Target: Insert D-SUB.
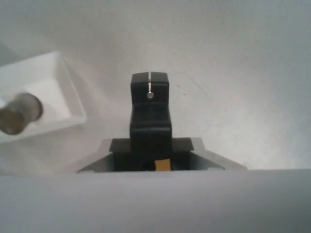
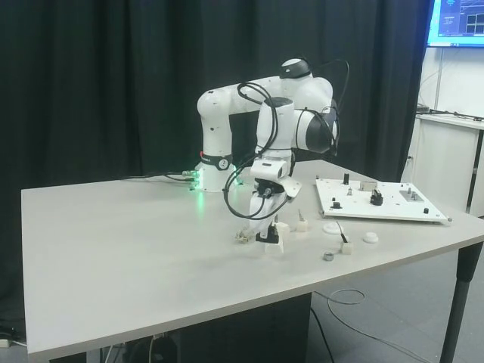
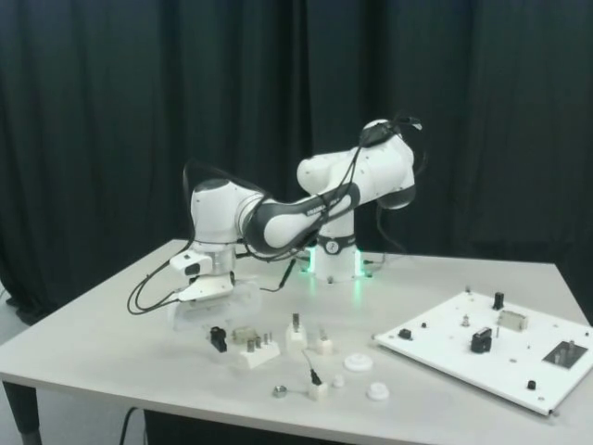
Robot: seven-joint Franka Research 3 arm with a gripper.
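Note:
The D-SUB connector [image 1: 149,114] is a black hooded plug with a grey metal shell at one end. It sits centred under the wrist camera, just above the grey table. My gripper [image 1: 150,167] is shut on the D-SUB connector [image 2: 265,237] near the table's front middle, left of the small white holders. From the second room camera the connector [image 3: 219,339] hangs below the gripper [image 3: 216,326]. The white assembly board [image 2: 378,201] with its sockets lies well off to the right, also visible as the board [image 3: 491,349].
A white tray [image 1: 41,99] holding a metal cylinder [image 1: 19,114] lies close beside the connector. Several small white holders [image 3: 296,339], discs [image 3: 358,362] and a metal nut [image 3: 278,391] are scattered between the gripper and the board. The arm's base [image 2: 212,170] stands at the back.

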